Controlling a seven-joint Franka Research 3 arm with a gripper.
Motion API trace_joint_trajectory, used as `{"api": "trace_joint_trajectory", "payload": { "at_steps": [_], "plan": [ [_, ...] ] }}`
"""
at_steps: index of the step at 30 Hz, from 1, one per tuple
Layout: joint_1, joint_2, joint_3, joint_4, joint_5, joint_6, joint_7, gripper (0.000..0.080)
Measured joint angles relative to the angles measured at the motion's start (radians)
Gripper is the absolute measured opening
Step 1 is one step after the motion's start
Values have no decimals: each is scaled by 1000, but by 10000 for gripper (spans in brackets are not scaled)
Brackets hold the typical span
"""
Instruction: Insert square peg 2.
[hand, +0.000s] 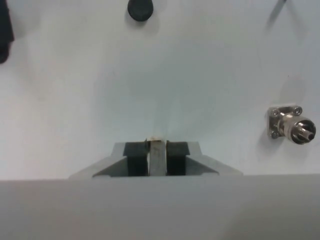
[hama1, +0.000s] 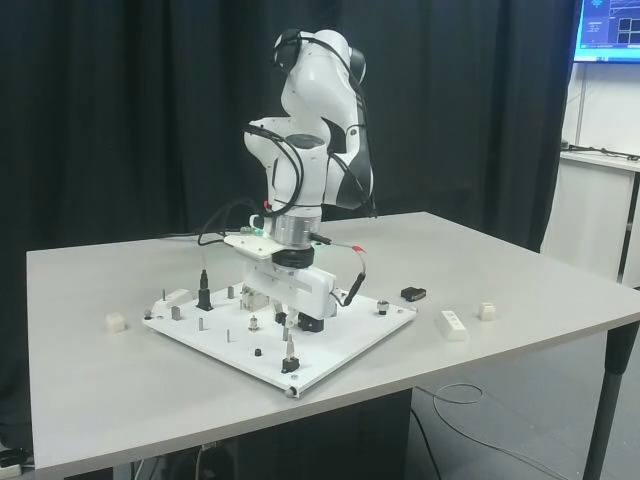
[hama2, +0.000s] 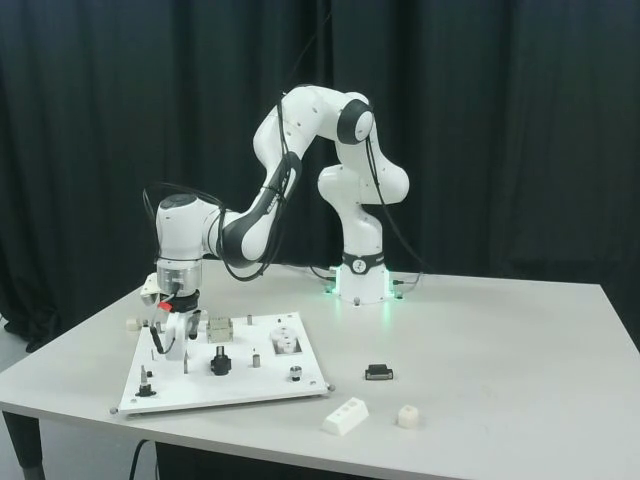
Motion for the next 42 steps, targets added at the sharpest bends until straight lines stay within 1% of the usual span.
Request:
{"api": "trace_joint_trajectory", "payload": {
  "at_steps": [17,22,28,33,42],
  "plan": [
    [-2,-1,0,0,9,-3,-1,75],
    [-2,-1,1,0,13,-5,-33,75],
    [-6,-2,1,0,43,-6,-93,75],
    [-12,-2,1,0,67,-7,-111,75],
    [-19,-2,1,0,81,-7,-112,75]
  ]
}}
